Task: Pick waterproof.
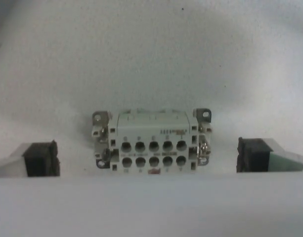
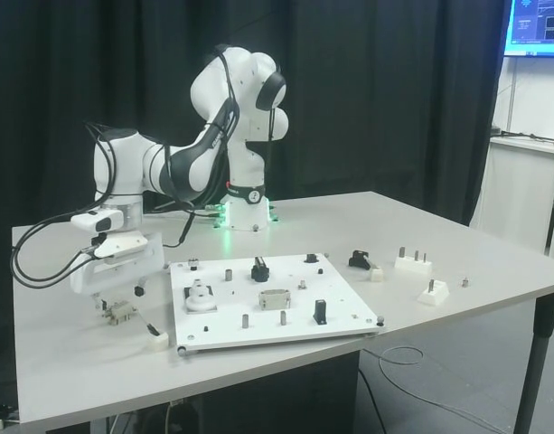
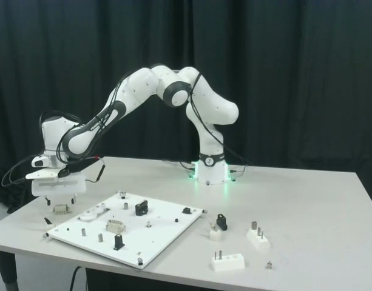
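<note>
Between the wide-open, empty fingertips of the gripper (image 1: 148, 159), at the wrist view's centre, lies the grey rectangular multi-pin connector (image 1: 152, 142), pin face up, long axis spanning the jaws. In both room views it rests on the grey table (image 2: 421, 231), at nine o'clock from the white board (image 2: 272, 303). Approach step; descend next, I judge.

Connector (image 1: 152, 143) on the table (image 1: 151, 59) between the tool (image 1: 148, 158) fingers, just beside the board (image 2: 267, 312)

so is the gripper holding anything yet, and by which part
Nothing is held: the gripper is open, its fingers on either side of the connector with clear gaps, not touching it.
</note>
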### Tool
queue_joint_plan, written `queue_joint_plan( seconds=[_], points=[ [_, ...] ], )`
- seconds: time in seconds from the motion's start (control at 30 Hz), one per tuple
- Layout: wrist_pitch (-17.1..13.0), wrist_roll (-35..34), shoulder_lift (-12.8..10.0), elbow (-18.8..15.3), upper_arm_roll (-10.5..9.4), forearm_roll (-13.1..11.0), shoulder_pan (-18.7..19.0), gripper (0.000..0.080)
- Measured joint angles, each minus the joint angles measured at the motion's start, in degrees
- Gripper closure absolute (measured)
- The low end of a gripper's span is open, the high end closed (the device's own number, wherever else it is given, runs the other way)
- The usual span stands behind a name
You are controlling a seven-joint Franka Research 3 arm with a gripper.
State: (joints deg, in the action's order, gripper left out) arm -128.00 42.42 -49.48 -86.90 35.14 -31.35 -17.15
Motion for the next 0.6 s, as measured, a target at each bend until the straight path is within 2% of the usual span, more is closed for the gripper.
queue_joint_plan(
  seconds=[0.6],
  points=[
    [0.1,0.0,-1.51,1.71,-1.28,-0.02,-1.7,0.0003]
  ],
)
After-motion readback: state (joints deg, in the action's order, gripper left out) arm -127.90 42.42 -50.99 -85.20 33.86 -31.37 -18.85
